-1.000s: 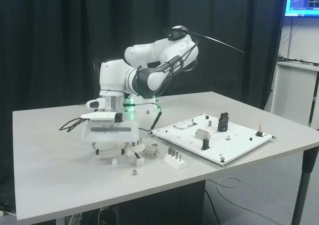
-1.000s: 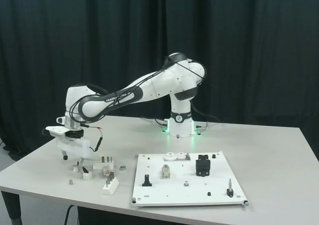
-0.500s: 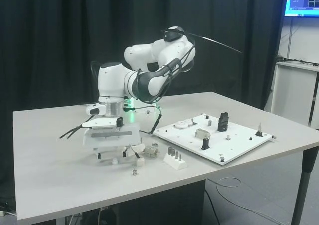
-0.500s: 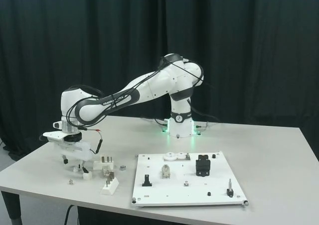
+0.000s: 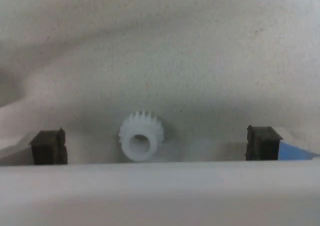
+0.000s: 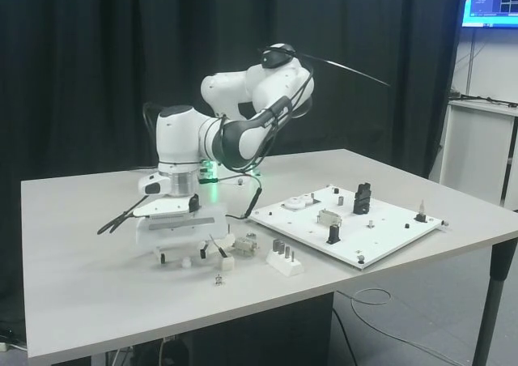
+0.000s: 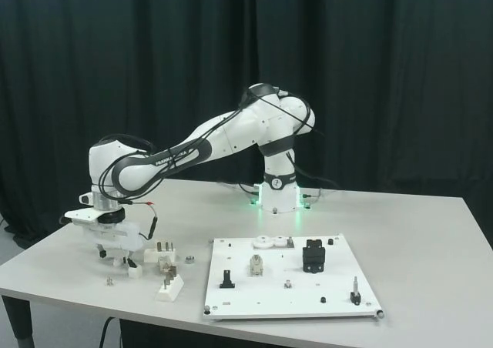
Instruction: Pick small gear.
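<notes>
Closing on the small gear (image 5: 141, 142) is the step we judge to be in hand, and to do it well we would bring both black fingertips (image 5: 49, 147) in evenly, since the gear sits nearer one of them than the other and an uneven squeeze could push it sideways or tip it. The end effector (image 5: 155, 146) is spread wide, one fingertip on either side of the gear and neither touching it. We would also keep the fingertips low against the bench (image 5: 160, 61), so the pads meet the toothed rim rather than riding over it. The gear lies on the grey bench between the fingertips, at the near corner where the arm (image 6: 235, 131) reaches down, well apart from the white board (image 6: 348, 224). It is white, small and round, ringed with fine teeth, with a bore through its middle.
</notes>
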Motion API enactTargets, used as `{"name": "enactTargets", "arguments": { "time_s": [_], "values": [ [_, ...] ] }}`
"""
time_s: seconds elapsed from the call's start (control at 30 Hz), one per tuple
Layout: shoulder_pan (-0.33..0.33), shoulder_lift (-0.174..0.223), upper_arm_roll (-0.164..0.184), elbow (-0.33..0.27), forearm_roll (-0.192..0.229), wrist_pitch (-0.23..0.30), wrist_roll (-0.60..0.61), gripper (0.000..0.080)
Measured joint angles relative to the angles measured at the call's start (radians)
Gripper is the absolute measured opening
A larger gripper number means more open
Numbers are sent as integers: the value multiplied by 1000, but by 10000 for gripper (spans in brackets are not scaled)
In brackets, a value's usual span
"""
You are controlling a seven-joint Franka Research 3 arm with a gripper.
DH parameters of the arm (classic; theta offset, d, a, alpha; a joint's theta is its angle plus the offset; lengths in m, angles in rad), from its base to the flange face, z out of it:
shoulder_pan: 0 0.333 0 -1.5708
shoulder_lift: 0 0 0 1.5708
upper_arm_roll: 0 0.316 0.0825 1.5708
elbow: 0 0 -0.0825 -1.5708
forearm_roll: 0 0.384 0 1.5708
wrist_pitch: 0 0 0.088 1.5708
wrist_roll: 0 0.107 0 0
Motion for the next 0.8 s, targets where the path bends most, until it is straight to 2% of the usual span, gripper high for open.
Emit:
{"name": "enactTargets", "arguments": {
  "time_s": [0.4,0.43,0.57,0.6,0.8],
  "values": [
    [-18,-5,28,6,-1,3,0,800],
    [-19,-6,31,6,-1,5,0,692],
    [-23,-7,36,8,-1,14,0,692],
    [-24,-8,37,8,-1,14,1,507],
    [-28,-11,42,12,-1,14,19,507]
  ]
}}
